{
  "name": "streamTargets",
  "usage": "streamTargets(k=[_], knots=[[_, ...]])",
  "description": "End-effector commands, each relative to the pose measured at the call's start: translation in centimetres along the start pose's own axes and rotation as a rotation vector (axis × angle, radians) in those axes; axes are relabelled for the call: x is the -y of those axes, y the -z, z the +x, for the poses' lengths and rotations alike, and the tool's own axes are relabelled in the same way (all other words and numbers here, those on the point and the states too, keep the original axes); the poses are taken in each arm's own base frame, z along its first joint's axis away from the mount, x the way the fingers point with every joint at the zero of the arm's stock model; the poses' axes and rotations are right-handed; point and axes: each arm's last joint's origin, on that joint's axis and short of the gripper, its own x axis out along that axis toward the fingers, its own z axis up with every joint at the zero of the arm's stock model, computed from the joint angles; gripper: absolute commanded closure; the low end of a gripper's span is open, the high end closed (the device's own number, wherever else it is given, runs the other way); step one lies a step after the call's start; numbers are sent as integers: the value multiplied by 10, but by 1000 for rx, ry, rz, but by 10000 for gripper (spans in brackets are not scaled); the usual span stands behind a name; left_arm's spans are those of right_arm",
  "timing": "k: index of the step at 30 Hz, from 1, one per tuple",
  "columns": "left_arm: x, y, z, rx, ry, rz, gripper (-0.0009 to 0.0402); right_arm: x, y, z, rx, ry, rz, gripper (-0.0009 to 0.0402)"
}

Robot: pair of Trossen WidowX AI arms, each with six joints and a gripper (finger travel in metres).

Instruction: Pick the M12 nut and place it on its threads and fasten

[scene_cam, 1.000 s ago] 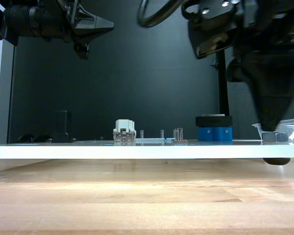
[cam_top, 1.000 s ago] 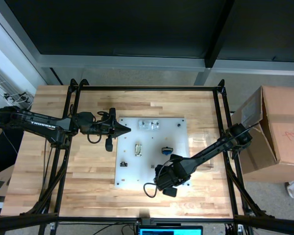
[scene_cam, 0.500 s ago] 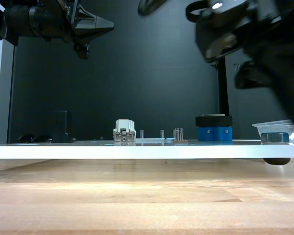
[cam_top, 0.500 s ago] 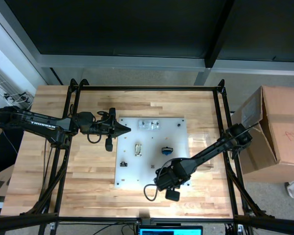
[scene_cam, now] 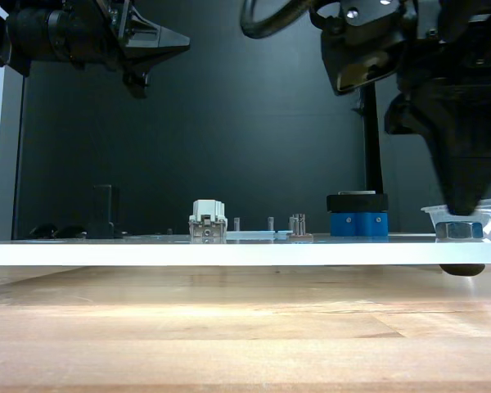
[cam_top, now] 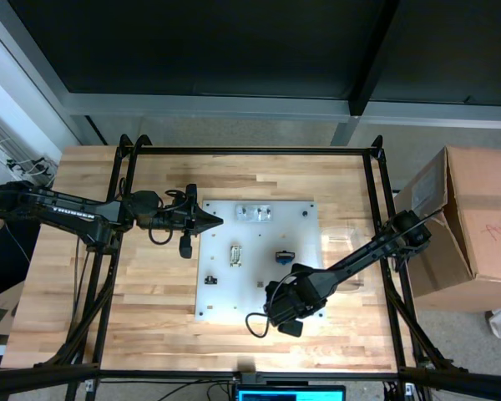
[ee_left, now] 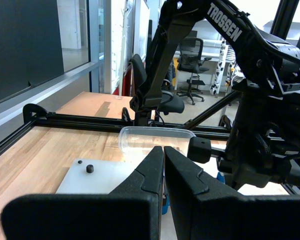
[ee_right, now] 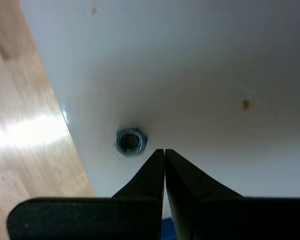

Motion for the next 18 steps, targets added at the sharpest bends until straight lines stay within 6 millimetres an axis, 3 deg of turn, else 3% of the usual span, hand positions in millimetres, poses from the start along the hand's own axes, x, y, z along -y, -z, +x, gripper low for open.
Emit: streamTargets(k=[1, 11, 18], knots=[[0, 0, 0, 0, 0, 0, 393, -1, -2, 0, 26, -1, -1, 393], [0, 0, 0, 0, 0, 0, 393, -1, 0, 6, 23, -8, -5, 393], [0, 0, 0, 1, 0, 0, 393, -5, 6, 9, -129, -173, -20, 393]])
